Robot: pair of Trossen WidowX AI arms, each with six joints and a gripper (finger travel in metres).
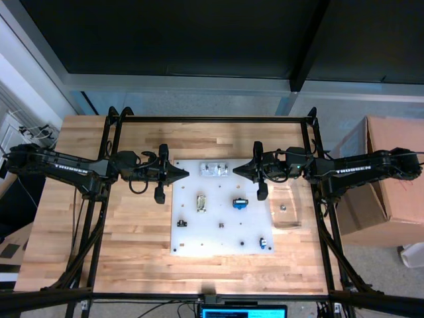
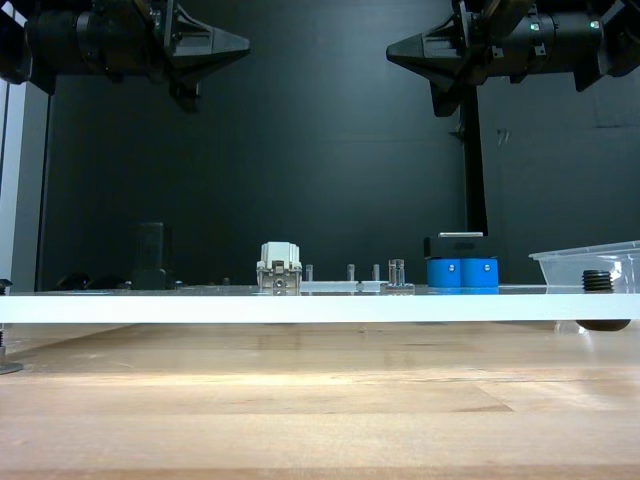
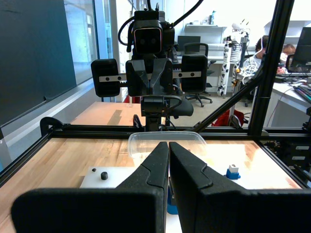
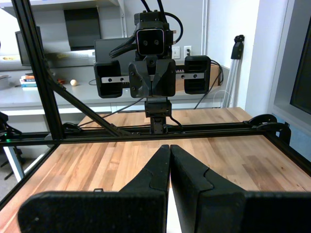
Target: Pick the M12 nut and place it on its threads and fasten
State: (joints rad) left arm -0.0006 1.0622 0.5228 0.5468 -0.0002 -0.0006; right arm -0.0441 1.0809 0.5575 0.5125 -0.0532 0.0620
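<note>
Desk: pale wooden desk (image 1: 126, 262) inside a black frame, a dark wall behind, with a white board (image 1: 199, 242) lying at its middle.
Left end effector: the left end effector (image 1: 184, 173) hangs high over the board's far left edge and points right. Its fingers (image 3: 155, 165) are pressed tip to tip with nothing between them.
Right end effector: the right end effector (image 1: 236, 170) hangs high over the far right part of the board and points left, nose to nose with its twin but apart from it. It is likewise closed and empty.
Nut: a small silver nut (image 1: 283, 207) lies free in the clear tray (image 1: 296, 213) just off the board's right edge, as the high view shows. Neither arm is near it.
Stud: the black ribbed stud (image 2: 597, 281) stands bare at the board's near right, its ribs plain in the low view, in front of the tray.
Step in hand: by the look of it, the reach for the nut has not yet begun. The right arm is the nearer one.
Doing it well: spread the fingers before descending. Come straight down inside the tray walls, clear of the rim, since a light tray would likely slide if nudged. Grip the nut across its flats and keep it level.
Watch for: a tilted nut would likely cross on the stud's ribs, so seat it square before turning.
</note>
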